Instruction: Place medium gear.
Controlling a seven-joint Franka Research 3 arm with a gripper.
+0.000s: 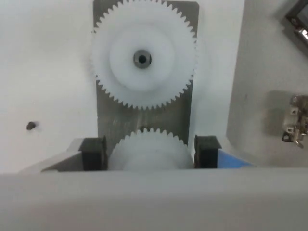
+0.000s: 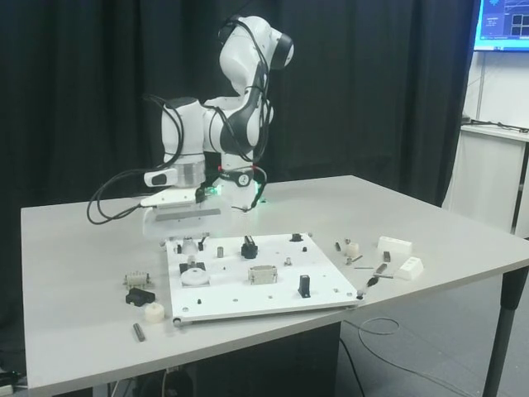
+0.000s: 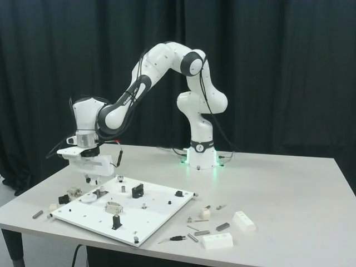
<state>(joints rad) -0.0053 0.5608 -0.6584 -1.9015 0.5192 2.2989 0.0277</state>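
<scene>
In the wrist view the white medium gear [image 1: 151, 155] sits between my two black fingertips [image 1: 94, 154], and my gripper [image 1: 151, 153] is shut on it. It is low over the grey metal plate [image 1: 183, 120] set in the white board [image 1: 48, 72]. Just beyond it lies the white large gear [image 1: 143, 57] on its pin, with a narrow gap between the two sets of teeth. In the room views my gripper [image 2: 190, 242] [image 3: 90, 179] stands at the board's [image 2: 264, 289] back left corner, next to the large gear [image 2: 194, 275]. The lower part of the medium gear is hidden by the hand.
A small black screw [image 1: 31, 126] sits in the board beside the plate. A metal connector part [image 1: 296, 127] lies on the grey table off the board's edge. Black fixtures [image 2: 249, 246] [image 2: 304, 285] stand on the board. Loose white blocks [image 2: 397, 248] and small parts [image 2: 136, 289] flank it.
</scene>
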